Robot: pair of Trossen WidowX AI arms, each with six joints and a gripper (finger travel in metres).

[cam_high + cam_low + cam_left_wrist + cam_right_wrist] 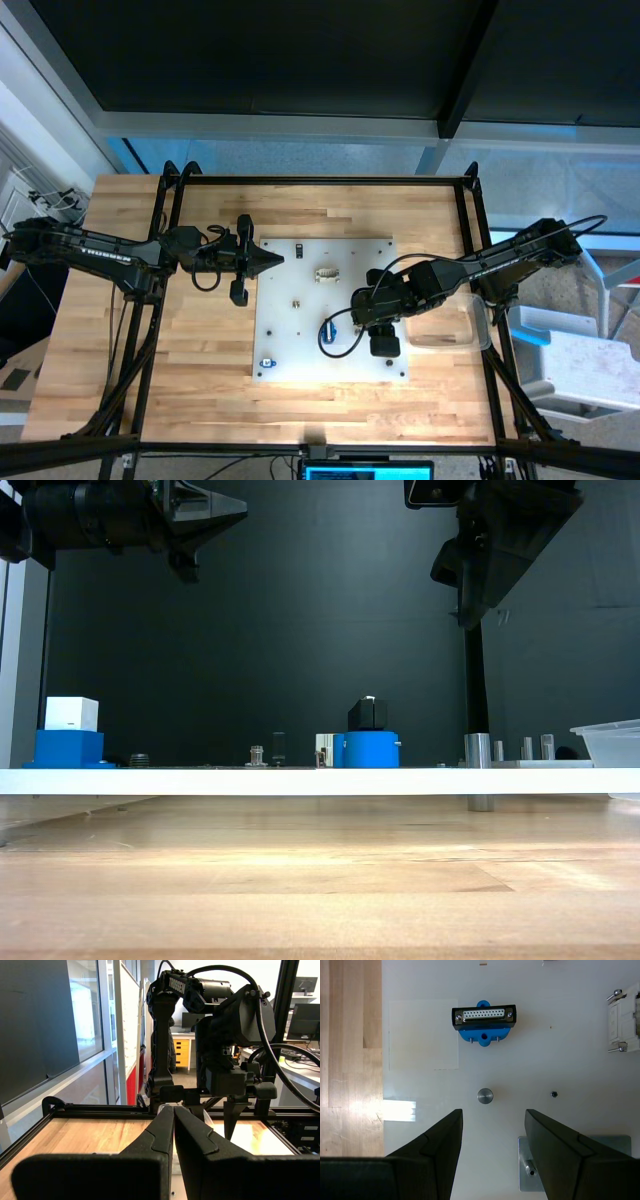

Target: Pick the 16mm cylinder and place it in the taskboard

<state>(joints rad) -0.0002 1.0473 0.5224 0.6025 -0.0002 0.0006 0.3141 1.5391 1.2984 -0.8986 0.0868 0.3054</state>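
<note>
We note the 16mm cylinder (485, 1096) upright in the taskboard (420, 1035) beneath the open right claw (493, 1111); the closed left claw (276, 258) hovers over its left edge.

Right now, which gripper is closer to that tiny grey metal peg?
Right. The right gripper hangs open above the 16mm cylinder, not touching it. The left gripper, shut, is raised over the taskboard's far left edge, well away from it.

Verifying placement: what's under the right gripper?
Open right gripper hangs over the white board: a small metal peg below its gap, blue connector beyond. Its fingers cover part of a grey plate. Left gripper sits shut over the board's left edge.
</note>
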